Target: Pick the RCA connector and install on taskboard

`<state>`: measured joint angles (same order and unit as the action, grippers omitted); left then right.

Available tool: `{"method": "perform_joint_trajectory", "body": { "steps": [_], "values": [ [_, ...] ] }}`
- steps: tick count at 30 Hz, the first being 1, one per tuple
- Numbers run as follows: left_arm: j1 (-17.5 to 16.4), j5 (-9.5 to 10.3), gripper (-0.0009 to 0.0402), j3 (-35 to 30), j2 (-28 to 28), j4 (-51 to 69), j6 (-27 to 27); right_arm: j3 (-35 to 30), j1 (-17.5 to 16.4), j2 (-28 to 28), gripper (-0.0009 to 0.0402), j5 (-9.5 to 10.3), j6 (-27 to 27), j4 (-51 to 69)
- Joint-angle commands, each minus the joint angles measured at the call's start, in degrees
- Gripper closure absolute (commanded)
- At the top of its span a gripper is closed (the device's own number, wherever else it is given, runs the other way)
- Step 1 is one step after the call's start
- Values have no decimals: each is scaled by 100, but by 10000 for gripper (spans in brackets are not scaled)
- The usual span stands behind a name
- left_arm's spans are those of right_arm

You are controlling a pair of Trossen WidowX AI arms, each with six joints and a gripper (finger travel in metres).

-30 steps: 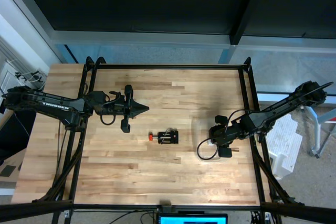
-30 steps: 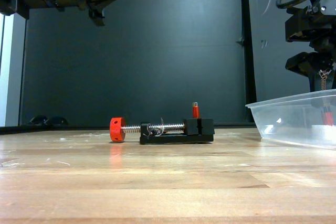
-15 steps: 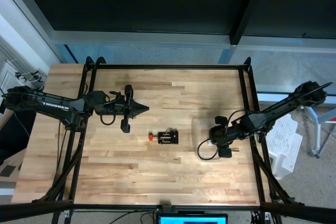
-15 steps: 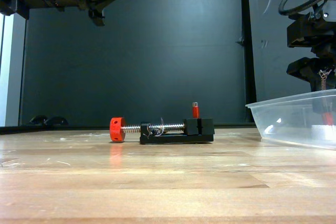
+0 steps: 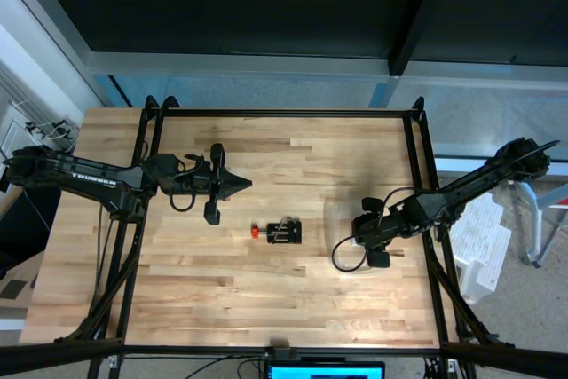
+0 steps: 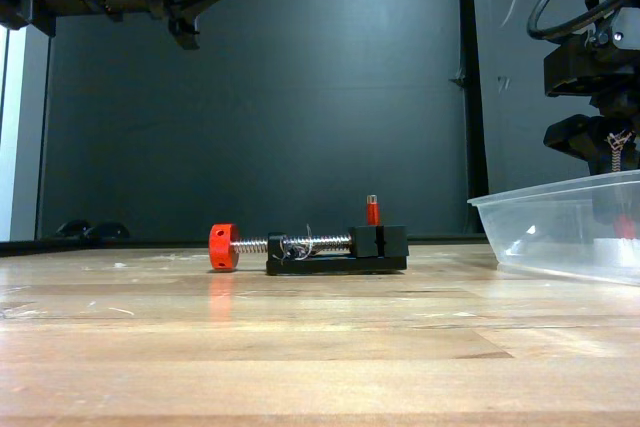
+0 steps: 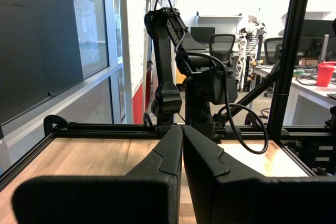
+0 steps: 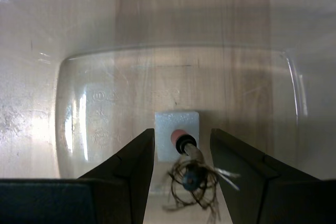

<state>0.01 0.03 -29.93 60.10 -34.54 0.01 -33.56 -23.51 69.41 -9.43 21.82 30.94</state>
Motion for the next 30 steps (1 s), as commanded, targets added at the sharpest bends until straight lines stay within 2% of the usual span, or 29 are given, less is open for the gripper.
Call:
{"method": "perform_joint_trajectory", "body": {
  "steps": [1, 10, 30],
  "values": [
    [0, 0, 393, -2, 0, 0, 0, -2, 0, 46, 255, 0, 0, -24],
    [0, 0, 393, -2, 2, 0, 0, -2, 0, 46, 288, 0, 7, -22],
    [0, 0, 393, -2, 2, 0, 0, -2, 0, 46, 395, 0, 0, -20]
  ]
}}
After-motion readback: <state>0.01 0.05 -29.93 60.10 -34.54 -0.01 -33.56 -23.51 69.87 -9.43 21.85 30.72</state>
